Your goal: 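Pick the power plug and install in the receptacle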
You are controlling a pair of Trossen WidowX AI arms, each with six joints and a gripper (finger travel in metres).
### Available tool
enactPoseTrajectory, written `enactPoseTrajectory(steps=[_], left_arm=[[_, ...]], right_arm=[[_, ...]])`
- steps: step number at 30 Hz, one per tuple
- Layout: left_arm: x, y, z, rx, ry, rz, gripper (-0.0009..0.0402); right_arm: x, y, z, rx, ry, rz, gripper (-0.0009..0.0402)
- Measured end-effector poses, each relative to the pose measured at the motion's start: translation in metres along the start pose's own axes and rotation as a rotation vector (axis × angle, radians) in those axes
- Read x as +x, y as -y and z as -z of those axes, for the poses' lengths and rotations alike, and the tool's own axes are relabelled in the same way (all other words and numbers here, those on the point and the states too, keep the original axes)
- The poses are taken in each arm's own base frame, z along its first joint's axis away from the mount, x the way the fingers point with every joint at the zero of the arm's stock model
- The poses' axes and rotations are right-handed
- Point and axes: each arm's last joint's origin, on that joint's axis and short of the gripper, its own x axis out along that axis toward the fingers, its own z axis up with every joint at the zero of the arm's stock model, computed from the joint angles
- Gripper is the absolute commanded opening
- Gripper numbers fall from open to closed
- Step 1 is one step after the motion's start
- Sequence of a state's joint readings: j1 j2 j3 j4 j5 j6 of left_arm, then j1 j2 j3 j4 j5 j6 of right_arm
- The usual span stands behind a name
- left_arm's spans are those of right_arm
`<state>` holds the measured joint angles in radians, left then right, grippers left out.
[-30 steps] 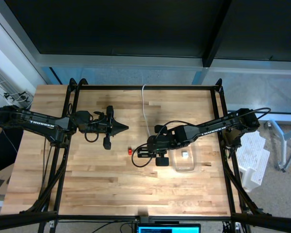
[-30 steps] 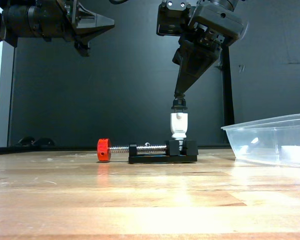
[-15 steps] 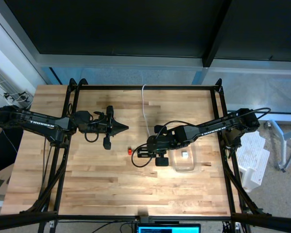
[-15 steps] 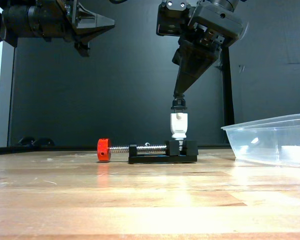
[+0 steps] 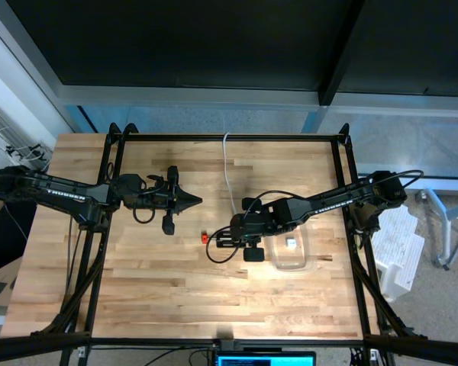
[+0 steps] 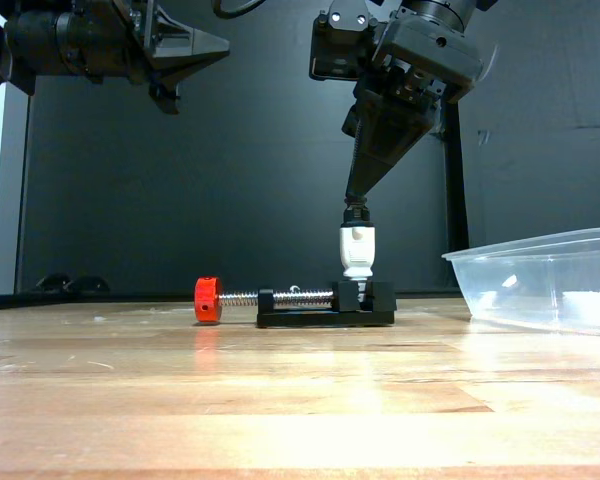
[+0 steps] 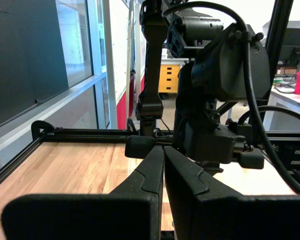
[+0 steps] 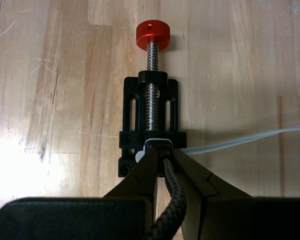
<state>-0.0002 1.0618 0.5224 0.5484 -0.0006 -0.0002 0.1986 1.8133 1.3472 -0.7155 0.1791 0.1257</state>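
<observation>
High view: the right gripper [image 5: 239,231] is being positioned over the vise [image 5: 217,239], making it the nearer arm. The left gripper [image 5: 192,200] is being parked well apart, fingers together.

Low view: the power plug [image 6: 356,213] is being clamped upright in the right gripper, directly above the receptacle [image 6: 356,250] and touching its top.

Right wrist view: the power plug is being lined up over the receptacle, so a straight downward push is judged necessary.

Wooden table [image 5: 175,305], dark wall [image 6: 260,150], side windows [image 7: 72,45]
</observation>
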Motion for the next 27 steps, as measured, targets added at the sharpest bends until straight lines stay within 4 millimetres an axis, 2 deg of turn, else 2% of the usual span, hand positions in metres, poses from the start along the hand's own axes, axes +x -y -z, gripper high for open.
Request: enactPoseTrajectory(steps=[6, 13, 18, 27], left_arm=[[0.0, 0.0, 0.0, 0.0, 0.0, 0.0, 0.0], [0.0, 0.0, 0.0, 0.0, -0.001, 0.0, 0.0], [0.0, 0.0, 0.0, 0.0, -0.001, 0.0, 0.0], [0.0, 0.0, 0.0, 0.0, 0.0, 0.0, 0.0]], right_arm=[[-0.003, 0.001, 0.001, 0.001, 0.004, -0.006, 0.0021], [-0.011, 0.002, 0.001, 0.003, 0.018, -0.013, 0.0085], [-0.007, 0.001, 0.006, -0.002, -0.017, -0.02, 0.0128], [-0.029, 0.005, 0.002, 0.011, 0.06, -0.026, 0.0173]])
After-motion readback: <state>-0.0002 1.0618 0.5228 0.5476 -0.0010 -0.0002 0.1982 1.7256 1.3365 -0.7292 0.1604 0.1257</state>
